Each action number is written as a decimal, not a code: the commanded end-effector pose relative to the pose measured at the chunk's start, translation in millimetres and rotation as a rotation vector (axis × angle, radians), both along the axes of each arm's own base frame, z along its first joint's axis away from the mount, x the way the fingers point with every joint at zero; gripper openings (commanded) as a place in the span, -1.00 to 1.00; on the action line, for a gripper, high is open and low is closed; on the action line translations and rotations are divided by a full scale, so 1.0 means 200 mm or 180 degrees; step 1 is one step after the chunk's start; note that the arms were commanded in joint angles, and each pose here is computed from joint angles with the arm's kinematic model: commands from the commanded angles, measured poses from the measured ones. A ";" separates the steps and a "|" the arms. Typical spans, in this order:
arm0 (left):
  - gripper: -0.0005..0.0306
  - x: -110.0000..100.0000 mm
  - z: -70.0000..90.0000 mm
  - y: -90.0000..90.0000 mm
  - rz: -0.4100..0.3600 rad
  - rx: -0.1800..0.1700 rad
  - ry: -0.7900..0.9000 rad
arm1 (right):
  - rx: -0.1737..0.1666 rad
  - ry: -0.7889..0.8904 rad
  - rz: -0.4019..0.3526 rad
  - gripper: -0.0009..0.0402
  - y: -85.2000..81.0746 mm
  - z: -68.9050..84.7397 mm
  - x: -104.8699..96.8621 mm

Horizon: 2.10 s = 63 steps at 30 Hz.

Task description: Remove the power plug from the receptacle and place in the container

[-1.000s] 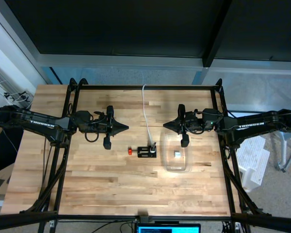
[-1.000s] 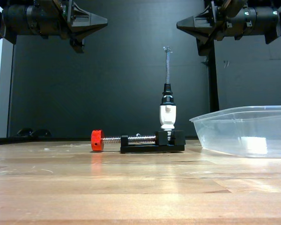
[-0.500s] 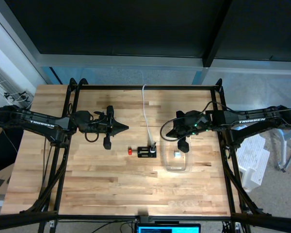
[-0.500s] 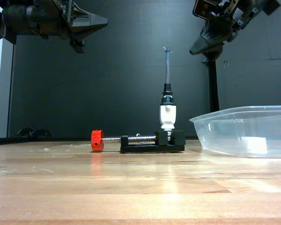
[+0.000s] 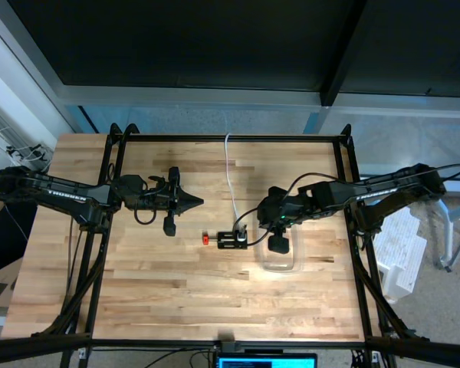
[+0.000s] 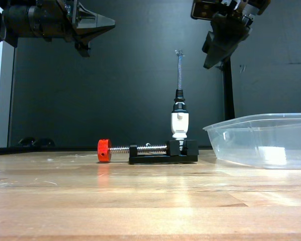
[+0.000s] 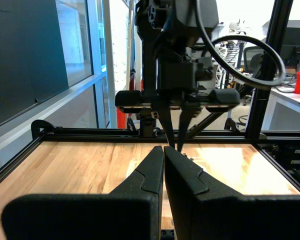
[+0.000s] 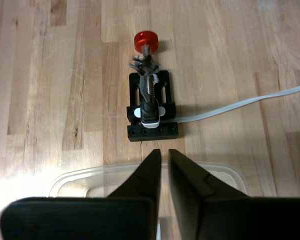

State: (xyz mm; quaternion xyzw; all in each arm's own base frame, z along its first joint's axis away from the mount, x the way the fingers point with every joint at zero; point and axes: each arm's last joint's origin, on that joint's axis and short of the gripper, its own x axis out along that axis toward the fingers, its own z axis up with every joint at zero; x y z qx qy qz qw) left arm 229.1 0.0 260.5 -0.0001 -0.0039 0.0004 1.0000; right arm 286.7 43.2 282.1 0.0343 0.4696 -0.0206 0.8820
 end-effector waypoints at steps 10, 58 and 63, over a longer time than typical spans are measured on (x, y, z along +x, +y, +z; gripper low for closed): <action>-0.97 0.00 0.00 0.00 -0.0001 0.0000 0.0000 | -0.0085 0.0174 -0.0046 0.20 0.03 -0.06 0.15; -0.96 0.00 0.00 0.00 -0.0001 0.0000 0.0000 | -0.0203 0.0407 0.0006 -0.29 0.06 -0.28 0.35; -0.96 0.00 0.00 0.00 0.0000 0.0000 0.0000 | -0.0203 0.0402 0.0004 -0.47 0.06 -0.28 0.35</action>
